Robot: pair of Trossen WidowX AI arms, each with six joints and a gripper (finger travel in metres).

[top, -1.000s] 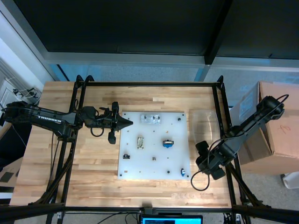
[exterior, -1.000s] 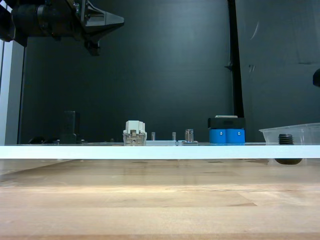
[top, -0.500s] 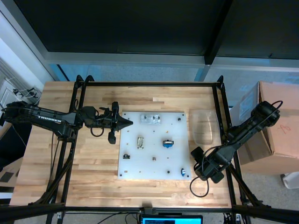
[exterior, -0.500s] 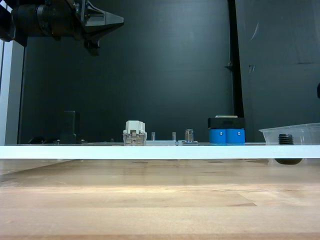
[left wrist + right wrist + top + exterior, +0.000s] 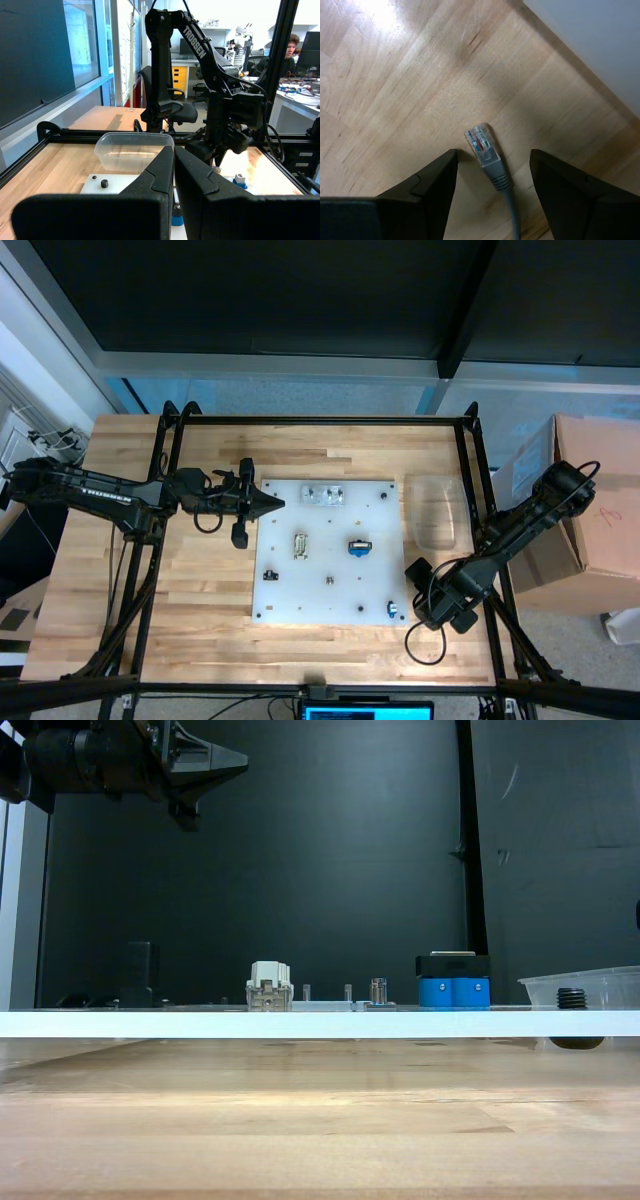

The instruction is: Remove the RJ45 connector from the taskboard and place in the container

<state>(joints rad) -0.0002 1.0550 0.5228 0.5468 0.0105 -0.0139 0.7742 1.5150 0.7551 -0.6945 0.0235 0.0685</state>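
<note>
I see L gripper (image 5: 272, 503) clenched, empty, held level over board's (image 5: 300, 590) left edge. R gripper (image 5: 492, 156) points down, fingers released; RJ45 connector (image 5: 482, 145) lies free on table (image 5: 395, 75) between them, off board's near-right corner. R arm (image 5: 195, 42) reads TROSSEN.

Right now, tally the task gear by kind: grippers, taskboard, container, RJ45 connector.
taskboard: 1.
container: 1, right of the taskboard.
grippers: 2; left gripper shut, raised by the taskboard's far left corner; right gripper open over the table at its near right corner.
RJ45 connector: 1, off the taskboard, ungripped between the right fingers.
Total: 5.
</note>
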